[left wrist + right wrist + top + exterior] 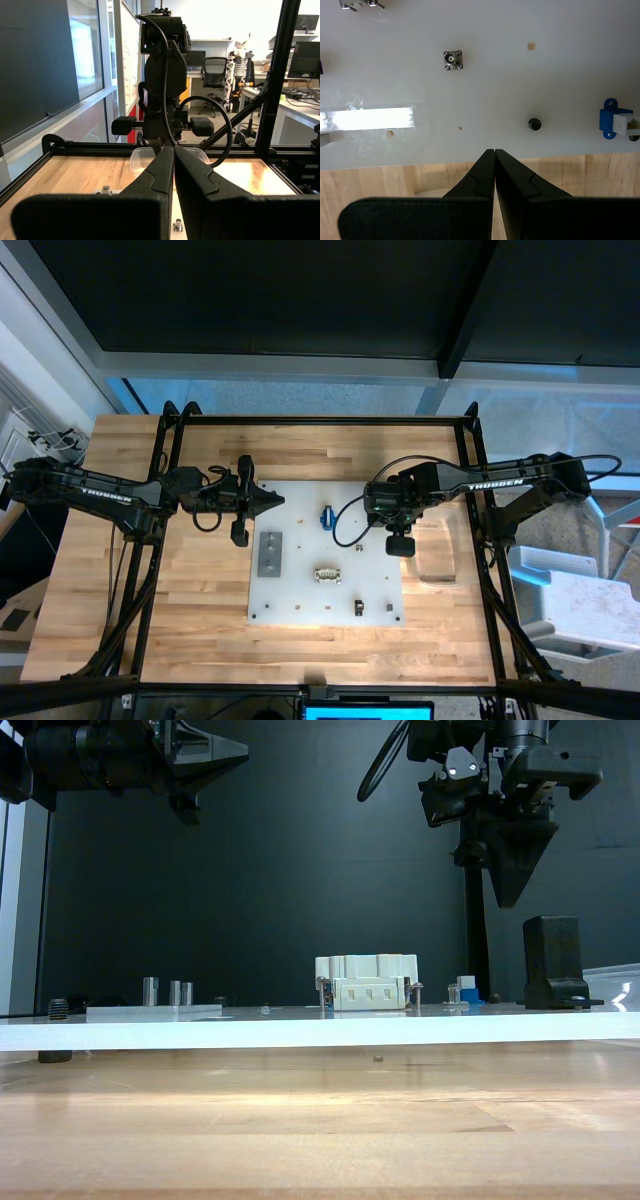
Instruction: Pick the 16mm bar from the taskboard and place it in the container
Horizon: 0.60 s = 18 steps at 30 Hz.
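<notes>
Probably a robotics lab sharing office space: office chair [215, 75], monitor [306, 55], black frame [320, 421] around wooden table [200, 590], glass partition [300, 395] at 12 o'clock.

tabletop [200, 640]: pale wood, long plank stripes
board [300, 590]: white, small dark holes
block [270, 553]: grey, on the board
knob [328, 517]: blue, on the board
tray [428, 576]: clear, glossy rim, beside the board
left pincer [276, 500]: black, above the board's left edge
right pincer [400, 546]: black, above the board's right edge
</notes>
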{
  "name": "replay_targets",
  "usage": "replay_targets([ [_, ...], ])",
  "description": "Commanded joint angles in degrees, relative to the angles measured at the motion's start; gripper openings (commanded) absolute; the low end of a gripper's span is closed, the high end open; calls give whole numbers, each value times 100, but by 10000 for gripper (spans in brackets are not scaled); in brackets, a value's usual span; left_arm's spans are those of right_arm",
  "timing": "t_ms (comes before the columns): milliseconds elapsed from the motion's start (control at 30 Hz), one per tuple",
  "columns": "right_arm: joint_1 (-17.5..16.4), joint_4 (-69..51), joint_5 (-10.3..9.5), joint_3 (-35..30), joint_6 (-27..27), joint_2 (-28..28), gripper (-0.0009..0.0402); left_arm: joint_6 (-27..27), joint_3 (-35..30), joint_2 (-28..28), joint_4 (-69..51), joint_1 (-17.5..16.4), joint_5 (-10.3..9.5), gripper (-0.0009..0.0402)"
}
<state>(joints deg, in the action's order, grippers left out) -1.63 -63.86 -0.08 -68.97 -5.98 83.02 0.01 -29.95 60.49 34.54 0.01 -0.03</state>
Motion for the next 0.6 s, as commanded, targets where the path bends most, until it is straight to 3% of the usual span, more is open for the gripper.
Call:
replay_targets([
  [33,-50,2,4,2,-92,2,0,0,0,0,0,-2,2,0],
  [600,-1121,9,55,2,-1093,44,0,0,0,0,0,-2,0,0],
])
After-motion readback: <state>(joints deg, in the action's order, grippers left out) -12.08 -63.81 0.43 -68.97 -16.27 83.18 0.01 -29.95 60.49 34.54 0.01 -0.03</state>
